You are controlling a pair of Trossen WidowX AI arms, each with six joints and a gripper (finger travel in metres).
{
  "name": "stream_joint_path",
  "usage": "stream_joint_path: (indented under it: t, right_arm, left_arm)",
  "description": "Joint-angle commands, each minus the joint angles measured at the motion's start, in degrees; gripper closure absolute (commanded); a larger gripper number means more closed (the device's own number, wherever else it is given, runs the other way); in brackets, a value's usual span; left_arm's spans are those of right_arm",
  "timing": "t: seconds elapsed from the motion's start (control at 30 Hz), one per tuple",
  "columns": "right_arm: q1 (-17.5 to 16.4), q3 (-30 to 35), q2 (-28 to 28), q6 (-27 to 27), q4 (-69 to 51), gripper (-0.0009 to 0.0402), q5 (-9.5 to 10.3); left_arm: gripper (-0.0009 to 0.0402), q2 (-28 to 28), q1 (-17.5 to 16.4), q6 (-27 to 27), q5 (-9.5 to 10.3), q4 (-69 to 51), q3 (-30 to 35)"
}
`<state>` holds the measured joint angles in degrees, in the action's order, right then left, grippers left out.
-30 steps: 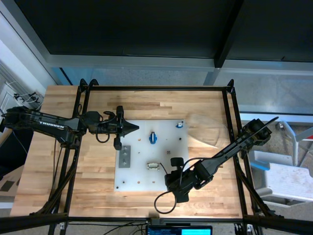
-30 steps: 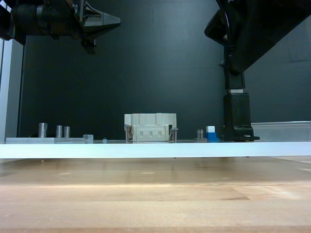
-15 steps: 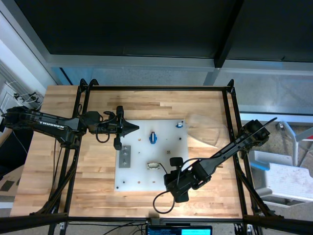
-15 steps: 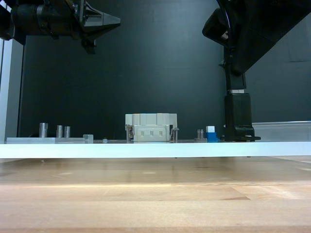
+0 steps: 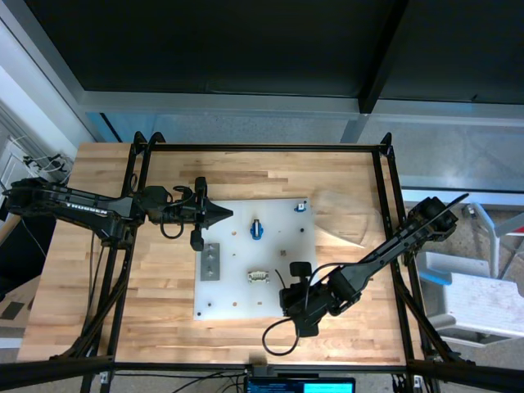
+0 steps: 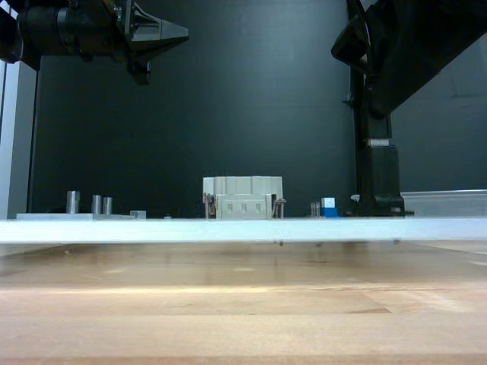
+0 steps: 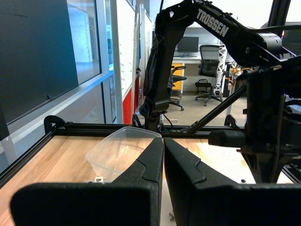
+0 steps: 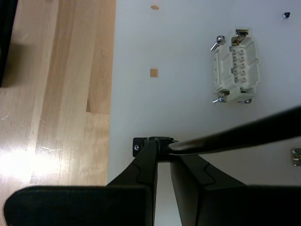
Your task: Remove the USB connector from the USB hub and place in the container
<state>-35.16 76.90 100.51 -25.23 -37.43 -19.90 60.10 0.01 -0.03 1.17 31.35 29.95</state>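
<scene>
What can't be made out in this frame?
- Whether the USB connector is out of the USB hub: right wrist view, the shut right gripper covers the joint.
- Both, high view: hidden beneath that gripper.
- Container, low view: cut off by the edge.
- Left gripper, shut, parked above the board's far-left corner: blocks nothing.

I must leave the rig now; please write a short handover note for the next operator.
The left end effector is shut, parked above the far-left edge of the white board. The right end effector is shut on the USB connector, seated in the USB hub on that board. The container stands beside the board's far-right corner. Done: grasp. Left: pull out, carry, release in container.
</scene>
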Motion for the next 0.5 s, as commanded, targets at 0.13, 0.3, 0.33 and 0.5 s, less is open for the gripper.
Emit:
stream_joint_path:
  t: [0.13, 0.3, 0.33, 0.5]
  right_arm:
    - [-0.70, -4.31, -2.60, -1.97, 5.95, 0.0393, -1.36]
    - [-1.14, -6.71, -3.74, -2.86, 8.94, 0.0393, -1.62]
    - [-1.22, -7.23, -4.07, -2.89, 9.57, 0.0393, -1.77]
    - [-1.38, -7.76, -4.46, -2.78, 9.94, 0.0393, -2.12]
  left_arm:
    - [0.0392, 0.02, 0.00, 0.00, -0.02, 0.02, 0.00]
    - [0.0392, 0.02, -0.02, 0.00, -0.02, 0.00, 0.00]
    - [0.0392, 0.02, 0.00, 0.00, -0.02, 0.00, 0.00]
    - [0.0392, 0.02, 0.00, 0.00, -0.02, -0.04, 0.00]
